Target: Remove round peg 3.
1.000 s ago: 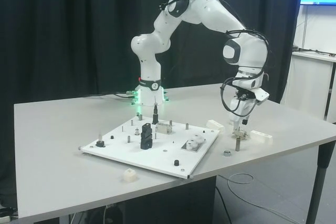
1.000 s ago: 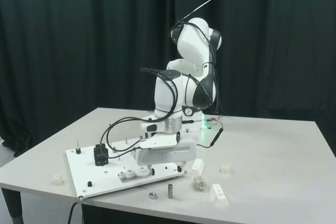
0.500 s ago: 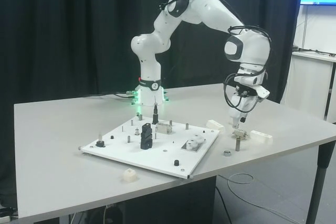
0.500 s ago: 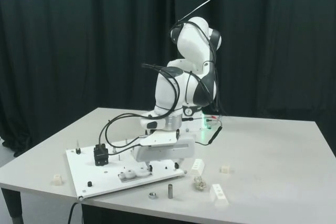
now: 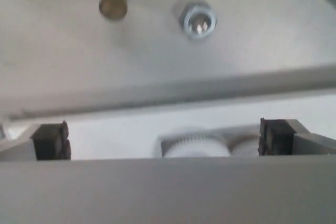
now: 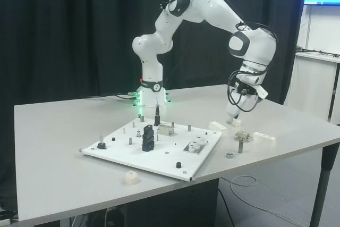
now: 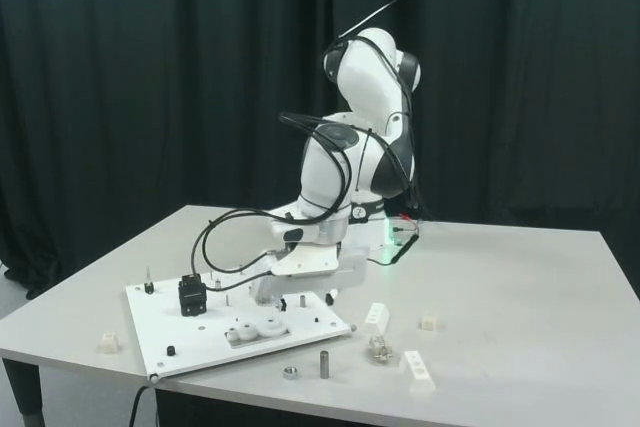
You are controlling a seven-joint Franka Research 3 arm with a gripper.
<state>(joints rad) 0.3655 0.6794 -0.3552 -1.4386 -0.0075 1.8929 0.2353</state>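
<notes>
The round peg (image 6: 240, 146) stands upright and alone on the grey table, just off the white board's (image 6: 159, 160) edge; it also shows as a short cylinder (image 7: 325, 363) and from above (image 5: 113, 3). My gripper (image 6: 232, 122) hangs above the table a little behind the peg, apart from it. It is open, the black fingertips (image 5: 51, 141) spread wide with nothing between them. From the other side the gripper (image 7: 306, 300) hovers over the board's near edge, above the white gears (image 5: 197, 142).
A nut (image 6: 230, 154) lies beside the peg, with a small metal part (image 6: 243, 135) behind it. White blocks (image 6: 217, 126) (image 6: 264, 137) lie near the table edge. A black fixture (image 6: 147, 136) and several pins stand on the board. A white cube (image 6: 130, 177) sits in front.
The gripper has risen and drawn back from the peg toward the board. The peg stays standing on the table where it was.
</notes>
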